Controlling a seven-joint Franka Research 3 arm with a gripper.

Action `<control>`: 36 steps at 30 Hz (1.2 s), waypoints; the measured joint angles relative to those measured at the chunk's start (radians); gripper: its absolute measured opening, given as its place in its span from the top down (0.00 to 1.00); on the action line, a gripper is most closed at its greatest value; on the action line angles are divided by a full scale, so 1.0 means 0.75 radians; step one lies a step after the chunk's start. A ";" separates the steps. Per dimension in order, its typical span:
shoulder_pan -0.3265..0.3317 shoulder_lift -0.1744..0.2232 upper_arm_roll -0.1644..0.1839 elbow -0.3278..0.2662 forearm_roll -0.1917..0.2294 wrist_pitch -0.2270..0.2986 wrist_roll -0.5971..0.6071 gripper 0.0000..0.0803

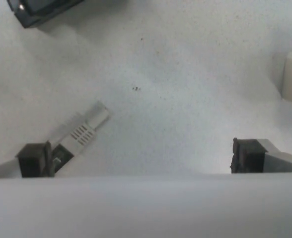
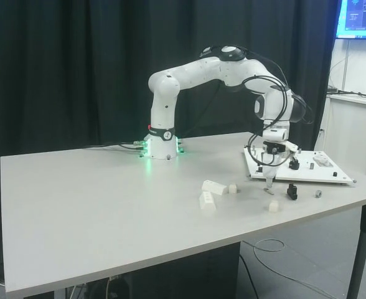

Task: Remove round peg 4.

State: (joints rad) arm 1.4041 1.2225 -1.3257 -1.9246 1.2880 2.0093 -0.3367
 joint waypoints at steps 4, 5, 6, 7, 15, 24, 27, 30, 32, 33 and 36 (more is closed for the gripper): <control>-0.001 -0.001 -0.002 0.005 0.000 -0.012 0.037 0.00; -0.001 -0.001 -0.002 0.008 0.001 -0.017 0.037 0.00; -0.001 -0.001 -0.003 0.012 0.001 -0.021 0.037 0.00; -0.001 -0.002 -0.003 0.016 0.001 -0.024 0.037 0.00; 0.008 -0.003 -0.011 0.064 -0.003 -0.062 0.036 0.00; 0.054 -0.004 -0.047 0.107 -0.021 -0.102 0.039 0.00; 0.075 -0.005 -0.062 0.118 -0.025 -0.113 0.053 0.00; 0.095 -0.005 -0.075 0.131 -0.026 -0.122 0.072 0.00; 0.108 -0.006 -0.082 0.142 -0.028 -0.124 0.082 0.00; 0.114 -0.007 -0.085 0.148 -0.031 -0.124 0.086 0.00; 0.130 -0.009 -0.093 0.169 -0.043 -0.126 0.104 0.00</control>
